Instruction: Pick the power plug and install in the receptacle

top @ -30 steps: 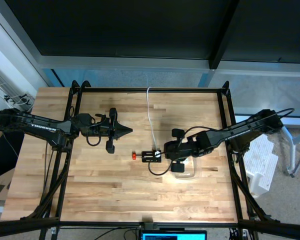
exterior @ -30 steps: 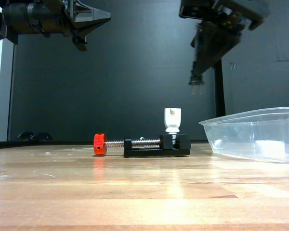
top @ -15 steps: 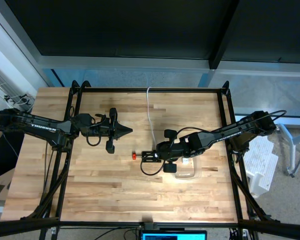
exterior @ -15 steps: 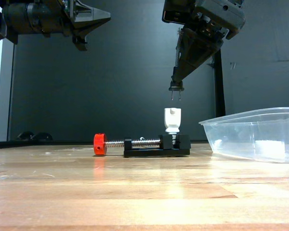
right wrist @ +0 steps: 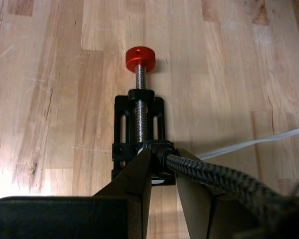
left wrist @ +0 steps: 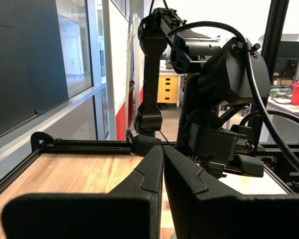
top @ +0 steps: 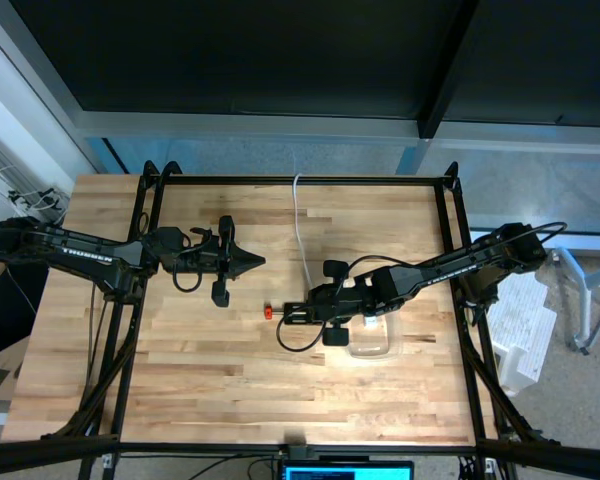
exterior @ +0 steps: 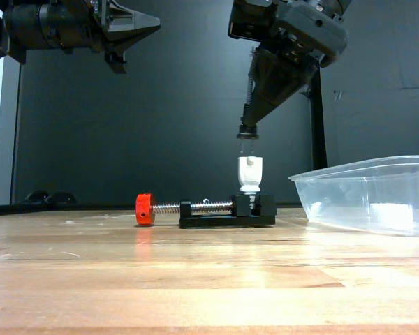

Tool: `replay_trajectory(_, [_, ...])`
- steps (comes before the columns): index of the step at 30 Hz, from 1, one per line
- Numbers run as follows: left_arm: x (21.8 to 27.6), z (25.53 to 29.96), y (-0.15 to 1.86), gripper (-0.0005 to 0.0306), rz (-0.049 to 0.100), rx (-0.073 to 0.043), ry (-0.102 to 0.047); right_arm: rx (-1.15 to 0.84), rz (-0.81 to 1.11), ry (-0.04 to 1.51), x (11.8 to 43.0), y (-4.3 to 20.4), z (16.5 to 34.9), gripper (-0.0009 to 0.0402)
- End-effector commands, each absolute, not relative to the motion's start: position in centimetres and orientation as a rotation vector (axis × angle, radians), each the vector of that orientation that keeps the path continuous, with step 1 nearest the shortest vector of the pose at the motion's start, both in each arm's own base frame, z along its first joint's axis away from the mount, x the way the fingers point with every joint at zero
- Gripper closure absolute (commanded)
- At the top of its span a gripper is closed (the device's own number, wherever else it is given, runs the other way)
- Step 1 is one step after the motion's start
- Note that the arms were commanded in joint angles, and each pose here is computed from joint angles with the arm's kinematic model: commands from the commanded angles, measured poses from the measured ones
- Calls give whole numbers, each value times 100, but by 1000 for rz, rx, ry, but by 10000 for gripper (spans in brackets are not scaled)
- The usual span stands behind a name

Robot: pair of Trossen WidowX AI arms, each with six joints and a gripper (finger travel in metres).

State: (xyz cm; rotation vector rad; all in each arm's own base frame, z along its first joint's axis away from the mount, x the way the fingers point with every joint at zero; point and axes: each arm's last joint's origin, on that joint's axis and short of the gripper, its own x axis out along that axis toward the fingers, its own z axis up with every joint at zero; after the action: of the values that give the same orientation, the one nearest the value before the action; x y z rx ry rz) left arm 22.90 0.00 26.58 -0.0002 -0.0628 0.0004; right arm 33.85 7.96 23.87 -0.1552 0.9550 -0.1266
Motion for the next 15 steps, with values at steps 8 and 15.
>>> replay_trajectory(8, [2290,2658,0,300,0,0,-63,-157,-120,974,3363,794,2349,393])
replay_trajectory(15, [2290,2658,0,300,0,0,-63,-159,-121,980,3354,792,2325,393])
